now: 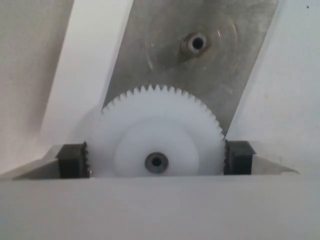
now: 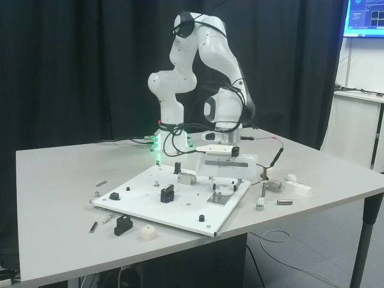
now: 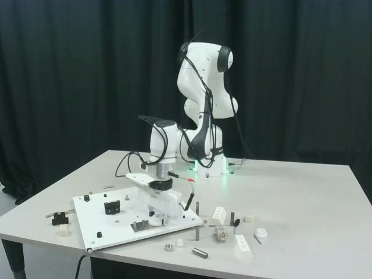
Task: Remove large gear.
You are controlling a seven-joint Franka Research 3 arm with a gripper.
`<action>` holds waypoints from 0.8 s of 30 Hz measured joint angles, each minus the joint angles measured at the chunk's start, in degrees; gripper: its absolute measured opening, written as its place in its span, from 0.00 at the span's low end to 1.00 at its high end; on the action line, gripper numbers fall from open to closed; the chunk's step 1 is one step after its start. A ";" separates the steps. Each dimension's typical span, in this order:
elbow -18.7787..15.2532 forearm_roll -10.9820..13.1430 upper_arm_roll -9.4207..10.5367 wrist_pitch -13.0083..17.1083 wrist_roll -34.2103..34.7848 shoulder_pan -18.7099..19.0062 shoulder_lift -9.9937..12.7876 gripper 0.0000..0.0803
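Gear gripped, not yet lifted.
My gripper (image 1: 156,159) clamps the large white toothed plastic gear (image 1: 157,135), low centre, over the grey metal plate (image 1: 200,60).

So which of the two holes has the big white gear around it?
The hole between the end effector's black pads, in the large gear's hub. The other hole sits bare in the grey metal plate.

The grey surface (image 2: 54,174) carries a white board (image 2: 150,207) near its front edge. At the board's 3 o'clock lie small white blocks (image 2: 298,188) and metal pins (image 2: 284,201); at its 7 o'clock, a black clip (image 2: 123,225) and white cube (image 2: 147,233).
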 joint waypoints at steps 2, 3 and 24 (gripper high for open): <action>0.12 0.00 -0.01 -0.39 0.00 -0.02 -0.14 0.74; 0.20 0.00 -0.02 -0.64 0.00 -0.04 -0.21 0.74; 1.50 -0.07 -0.69 -8.33 -1.19 -0.53 -4.74 0.74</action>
